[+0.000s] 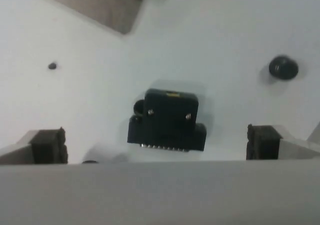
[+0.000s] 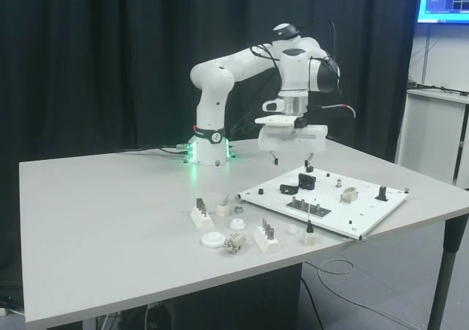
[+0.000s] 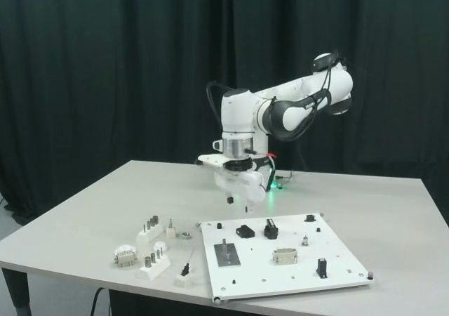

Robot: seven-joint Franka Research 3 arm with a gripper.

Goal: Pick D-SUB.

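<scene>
Two black fingertips of the gripper (image 1: 155,144) stand spread wide above the black plastic D-SUB connector (image 1: 167,121) on the white board (image 1: 225,30), apparently lined up to straddle it.

The room was evenly lit from above against black curtains (image 2: 110,59). The grey table (image 2: 110,213) showed only soft shadows. A green glow marked the arm's base (image 2: 207,154). In the wrist view, the white board (image 1: 210,30) looked bright and soft, with near parts blurred.
</scene>
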